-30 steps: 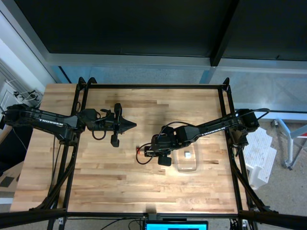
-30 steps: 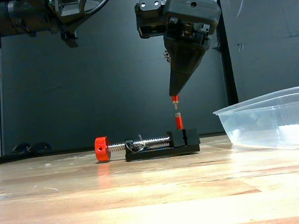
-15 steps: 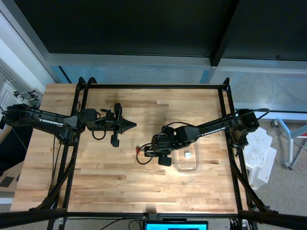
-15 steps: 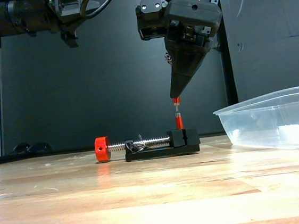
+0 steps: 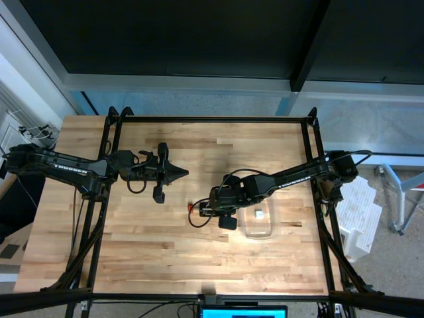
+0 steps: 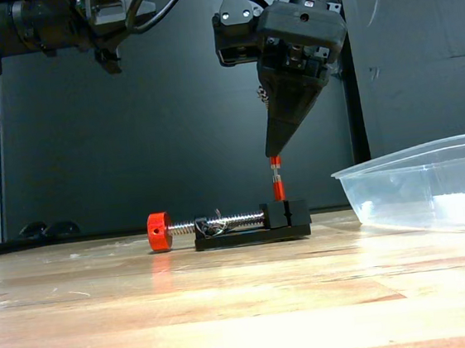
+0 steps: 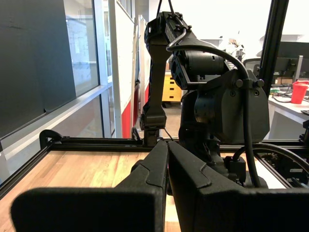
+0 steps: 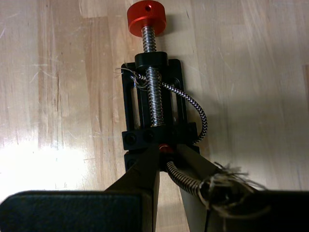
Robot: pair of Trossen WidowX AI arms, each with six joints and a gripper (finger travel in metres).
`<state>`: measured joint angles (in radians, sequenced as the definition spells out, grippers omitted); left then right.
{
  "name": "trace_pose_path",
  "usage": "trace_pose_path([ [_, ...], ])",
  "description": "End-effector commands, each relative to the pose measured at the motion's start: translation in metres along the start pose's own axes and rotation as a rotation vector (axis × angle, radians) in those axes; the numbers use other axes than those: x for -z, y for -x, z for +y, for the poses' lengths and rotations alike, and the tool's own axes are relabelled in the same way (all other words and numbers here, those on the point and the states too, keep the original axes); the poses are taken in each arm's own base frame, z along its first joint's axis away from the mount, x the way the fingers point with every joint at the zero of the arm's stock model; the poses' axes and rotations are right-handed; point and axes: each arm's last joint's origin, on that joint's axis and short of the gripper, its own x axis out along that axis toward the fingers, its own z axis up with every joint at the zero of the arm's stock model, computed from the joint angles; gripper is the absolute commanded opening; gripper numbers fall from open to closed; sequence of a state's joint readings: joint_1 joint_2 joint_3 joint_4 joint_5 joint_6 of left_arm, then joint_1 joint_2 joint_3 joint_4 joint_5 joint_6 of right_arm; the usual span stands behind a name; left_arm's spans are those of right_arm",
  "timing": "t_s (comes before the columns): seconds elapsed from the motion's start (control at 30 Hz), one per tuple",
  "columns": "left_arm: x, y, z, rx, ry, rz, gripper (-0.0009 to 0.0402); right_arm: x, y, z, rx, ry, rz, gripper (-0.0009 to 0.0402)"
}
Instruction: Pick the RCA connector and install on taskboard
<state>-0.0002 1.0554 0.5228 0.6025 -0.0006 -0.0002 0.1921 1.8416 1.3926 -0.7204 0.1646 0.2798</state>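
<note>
My right gripper point(image 6: 274, 155) points straight down, shut on the RCA connector point(image 6: 275, 166), a tiny red and silvery plug. The plug's lower end meets the top of a red post point(image 6: 278, 190) on the taskboard point(image 6: 251, 227). The taskboard is a small black block with a silvery screw and a red knob point(image 6: 159, 231). In the right wrist view the fingers pinch the RCA connector point(image 8: 165, 147) over the taskboard point(image 8: 154, 111), and a braided cable point(image 8: 182, 176) trails from it. My left gripper point(image 5: 182, 173) hangs shut and empty over the table's left half, far from the taskboard point(image 5: 202, 211).
A clear plastic tray point(image 5: 260, 230) holding a small white cube point(image 5: 260, 214) sits just right of the taskboard. In the low view the tray point(image 6: 433, 186) stands close to the right arm. A black frame borders the wooden table point(image 5: 165, 252).
My right gripper has lowered the RCA connector, closing the gap to the red post on the taskboard. The left arm has not moved.
</note>
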Motion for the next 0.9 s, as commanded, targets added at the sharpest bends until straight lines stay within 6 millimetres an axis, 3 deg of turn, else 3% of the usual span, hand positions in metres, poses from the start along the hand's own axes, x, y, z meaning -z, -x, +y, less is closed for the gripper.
trace_pose_path([
  [0.03,0.000,0.000,0.000,0.000,0.000,0.000,0.0000,0.001,-0.001,0.000,-0.001,0.000,-0.002,0.0000],
  [0.9,0.000,0.000,0.000,0.000,0.000,0.000,0.0000,0.011,-0.015,-0.001,-0.002,-0.003,-0.009,0.0000],
])
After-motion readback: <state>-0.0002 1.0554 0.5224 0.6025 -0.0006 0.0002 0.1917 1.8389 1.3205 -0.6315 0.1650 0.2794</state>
